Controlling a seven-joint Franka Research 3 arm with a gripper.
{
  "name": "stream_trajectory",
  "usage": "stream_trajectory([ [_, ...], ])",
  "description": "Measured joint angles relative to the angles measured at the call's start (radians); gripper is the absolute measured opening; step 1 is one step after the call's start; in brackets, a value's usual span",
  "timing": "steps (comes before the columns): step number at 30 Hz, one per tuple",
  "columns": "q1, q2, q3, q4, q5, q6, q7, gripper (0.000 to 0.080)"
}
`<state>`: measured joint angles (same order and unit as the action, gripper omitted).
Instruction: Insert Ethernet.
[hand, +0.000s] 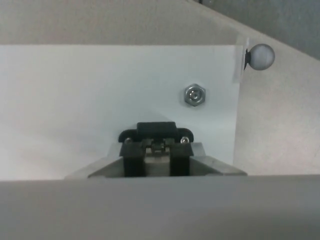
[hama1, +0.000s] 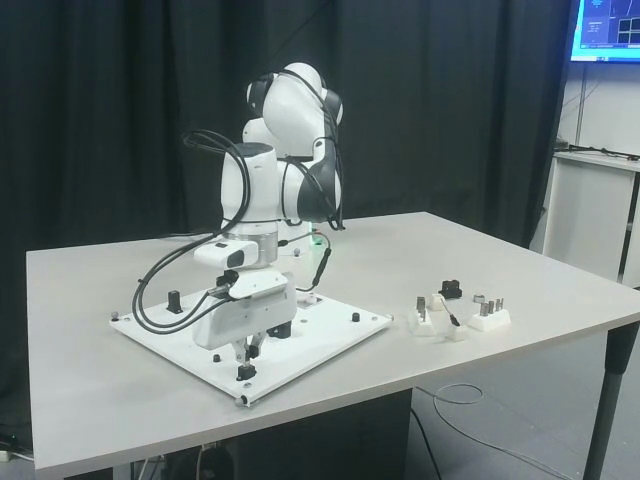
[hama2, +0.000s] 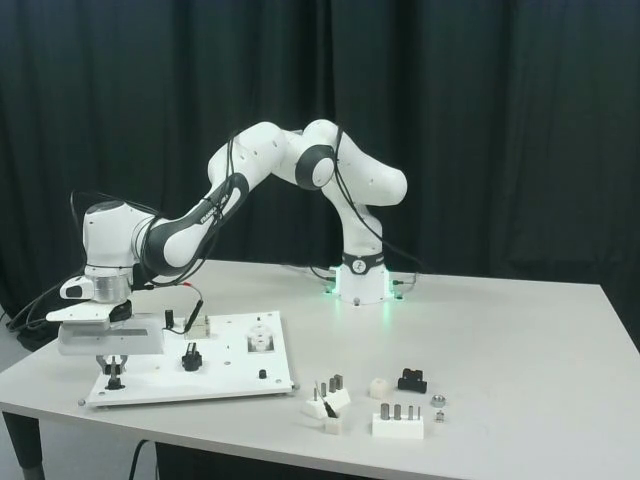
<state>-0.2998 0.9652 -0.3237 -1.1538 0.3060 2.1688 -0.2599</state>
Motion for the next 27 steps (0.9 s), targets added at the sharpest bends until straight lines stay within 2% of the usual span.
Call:
stream_trajectory([
  [27, -0.001, 0.010, -0.002, 0.011, 0.005, 0.000, 0.014, 0.0104],
])
